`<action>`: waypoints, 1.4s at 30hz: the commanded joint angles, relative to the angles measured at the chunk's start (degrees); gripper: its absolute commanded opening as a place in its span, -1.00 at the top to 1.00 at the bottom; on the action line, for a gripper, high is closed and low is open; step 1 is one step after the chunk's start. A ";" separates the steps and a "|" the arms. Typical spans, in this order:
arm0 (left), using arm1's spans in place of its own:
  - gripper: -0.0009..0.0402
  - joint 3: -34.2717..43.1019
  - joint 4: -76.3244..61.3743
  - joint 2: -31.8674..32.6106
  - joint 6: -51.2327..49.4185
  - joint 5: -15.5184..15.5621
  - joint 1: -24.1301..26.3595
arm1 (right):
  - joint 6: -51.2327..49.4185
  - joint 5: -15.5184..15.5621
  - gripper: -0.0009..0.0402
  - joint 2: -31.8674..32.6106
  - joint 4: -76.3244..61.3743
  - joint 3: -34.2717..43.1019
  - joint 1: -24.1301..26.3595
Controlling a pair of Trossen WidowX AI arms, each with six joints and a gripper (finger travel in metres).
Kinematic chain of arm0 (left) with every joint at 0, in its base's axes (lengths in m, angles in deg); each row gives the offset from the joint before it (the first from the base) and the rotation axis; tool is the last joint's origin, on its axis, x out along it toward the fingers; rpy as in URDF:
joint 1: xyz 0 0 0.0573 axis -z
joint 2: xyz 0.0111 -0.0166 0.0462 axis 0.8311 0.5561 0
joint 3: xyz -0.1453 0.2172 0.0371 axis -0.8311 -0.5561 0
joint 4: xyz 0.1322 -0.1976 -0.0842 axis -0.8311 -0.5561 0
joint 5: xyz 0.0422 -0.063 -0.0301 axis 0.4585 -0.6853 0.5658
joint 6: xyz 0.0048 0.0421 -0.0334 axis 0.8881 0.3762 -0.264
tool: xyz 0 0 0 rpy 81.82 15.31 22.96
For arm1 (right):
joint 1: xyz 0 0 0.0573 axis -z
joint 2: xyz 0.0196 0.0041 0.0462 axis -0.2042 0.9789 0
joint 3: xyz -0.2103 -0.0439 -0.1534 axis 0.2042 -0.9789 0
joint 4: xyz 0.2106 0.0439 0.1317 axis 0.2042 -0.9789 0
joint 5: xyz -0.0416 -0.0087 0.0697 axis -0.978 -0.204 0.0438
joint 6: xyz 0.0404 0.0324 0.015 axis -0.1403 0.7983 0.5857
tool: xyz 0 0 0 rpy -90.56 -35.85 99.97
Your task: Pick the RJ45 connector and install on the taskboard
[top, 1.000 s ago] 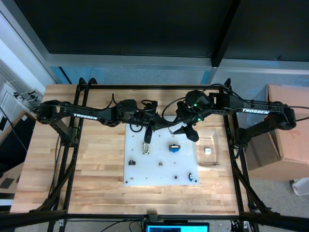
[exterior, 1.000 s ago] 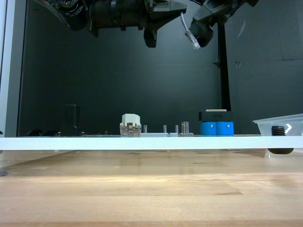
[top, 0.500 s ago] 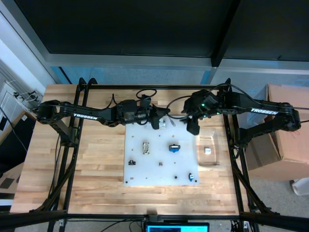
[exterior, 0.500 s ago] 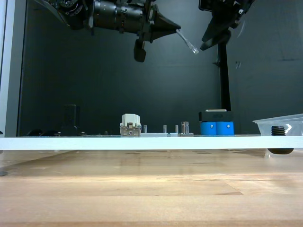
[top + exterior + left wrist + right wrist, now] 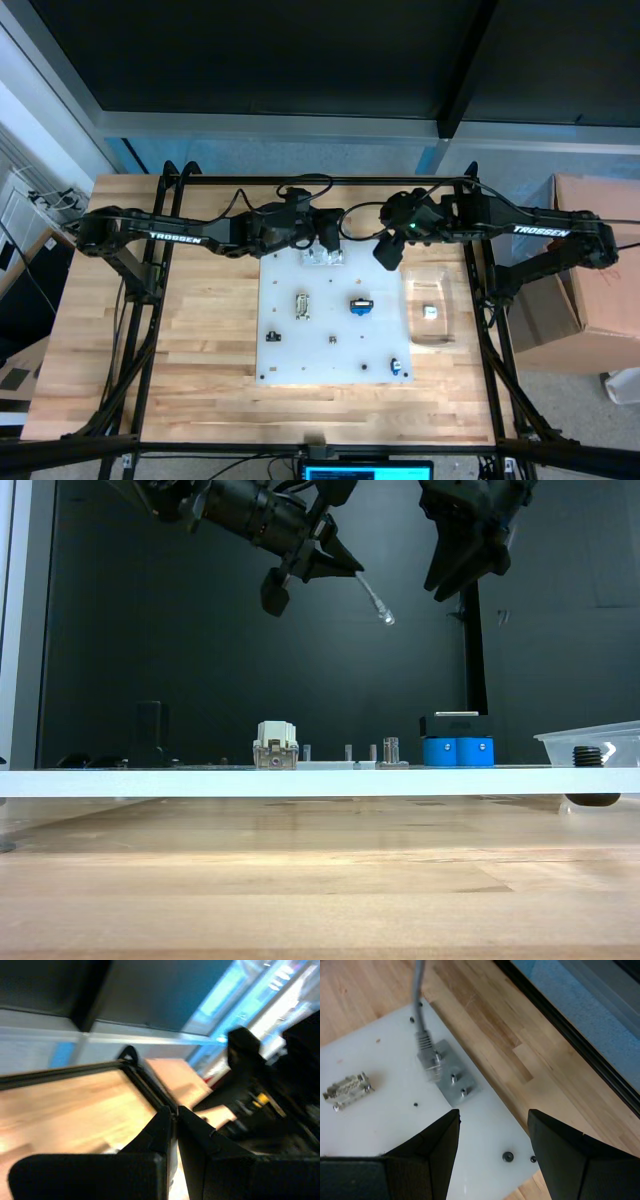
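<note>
Grey cable (image 5: 418,995) is being clenched by the left pincer (image 5: 342,566), so the RJ45 connector (image 5: 384,614) is hanging high above the taskboard (image 5: 330,345), clear of its socket (image 5: 454,1080). Pickup appears done; seating is not yet done. The right pincer (image 5: 493,1115) is hovering alongside, released.

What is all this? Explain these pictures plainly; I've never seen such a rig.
Two black robot arms stand at the edges of a wooden table, the left arm and the right arm, reaching over a white plastic task board. One picture looks down from above, one looks level along the table, and two come from cameras on the arms' wrists. The left jaws, high over the board's far edge, are shut on the grey cable of a clear-tipped RJ45 connector, which hangs in the air, clear of its seat. The right jaws, beside it, are open and empty. A grey metal socket block and a clear plastic tray lie below.
</note>
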 commanded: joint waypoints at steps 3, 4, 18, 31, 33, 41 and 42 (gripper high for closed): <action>0.96 3.43 -6.29 0.07 -2.51 7.41 0.59 | 2.49 -3.82 0.04 3.21 0.66 3.54 -0.68; 0.96 3.85 -6.99 0.07 -3.82 8.72 0.68 | 2.75 -4.42 0.04 3.65 1.29 4.15 -0.79; 0.96 6.40 -7.37 0.50 -4.52 5.84 1.38 | -2.93 -4.81 0.04 8.15 9.68 5.01 -3.06; 0.96 6.71 -6.67 0.46 -5.68 4.09 2.97 | -5.90 -0.35 0.04 7.45 13.09 3.34 -2.89; 0.96 6.71 -6.36 0.46 -5.70 4.09 3.17 | -5.92 -0.35 0.05 7.45 13.09 3.28 -2.89; 0.96 6.71 -5.66 0.46 -5.70 4.13 3.65 | -5.95 -0.28 0.43 7.45 12.83 3.28 -2.89; 0.96 6.71 -5.66 0.46 -5.70 4.13 3.65 | -5.95 -0.26 0.50 7.45 12.70 3.28 -2.89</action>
